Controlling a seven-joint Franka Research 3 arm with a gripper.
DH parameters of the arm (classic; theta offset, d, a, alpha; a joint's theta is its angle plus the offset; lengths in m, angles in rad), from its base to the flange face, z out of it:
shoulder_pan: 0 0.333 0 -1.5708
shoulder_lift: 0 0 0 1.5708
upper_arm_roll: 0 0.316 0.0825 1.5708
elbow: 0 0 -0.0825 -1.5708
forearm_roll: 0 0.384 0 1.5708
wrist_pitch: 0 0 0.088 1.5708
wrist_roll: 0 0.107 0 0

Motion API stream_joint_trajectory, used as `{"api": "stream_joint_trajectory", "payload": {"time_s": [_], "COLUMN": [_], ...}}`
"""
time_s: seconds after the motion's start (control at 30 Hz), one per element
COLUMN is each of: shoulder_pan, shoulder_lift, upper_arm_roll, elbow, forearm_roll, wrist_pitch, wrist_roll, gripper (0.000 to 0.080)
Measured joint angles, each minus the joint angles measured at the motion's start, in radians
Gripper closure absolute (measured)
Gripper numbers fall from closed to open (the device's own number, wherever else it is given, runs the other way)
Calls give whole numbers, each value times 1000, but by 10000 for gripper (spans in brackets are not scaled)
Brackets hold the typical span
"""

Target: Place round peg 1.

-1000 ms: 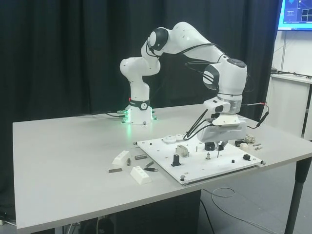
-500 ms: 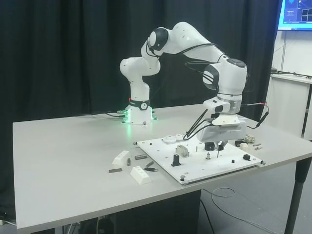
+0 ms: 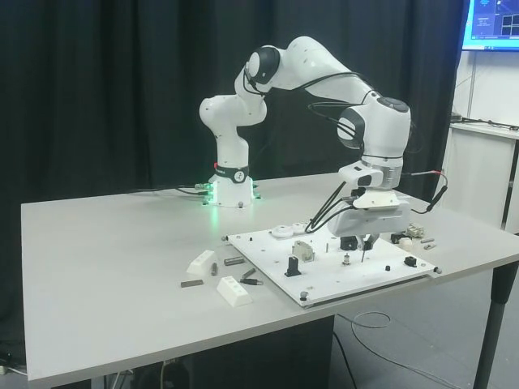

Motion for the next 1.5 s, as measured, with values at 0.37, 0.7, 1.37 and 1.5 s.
{"api": "stream_joint_trajectory", "payload": {"time_s": [0.37,0.7,1.37,1.5], "shoulder_pan": [0,-1,-122,-152], "shoulder_lift": [0,-1,-14,-15], "upper_arm_roll": [1,-37,-58,-58], "elbow": [0,4,-5,-9], "forearm_roll": [0,-49,-150,-150], "wrist_pitch": [5,-1,-96,-103], "wrist_roll": [0,-28,-169,-205], "gripper": [787,787,787,787]}}
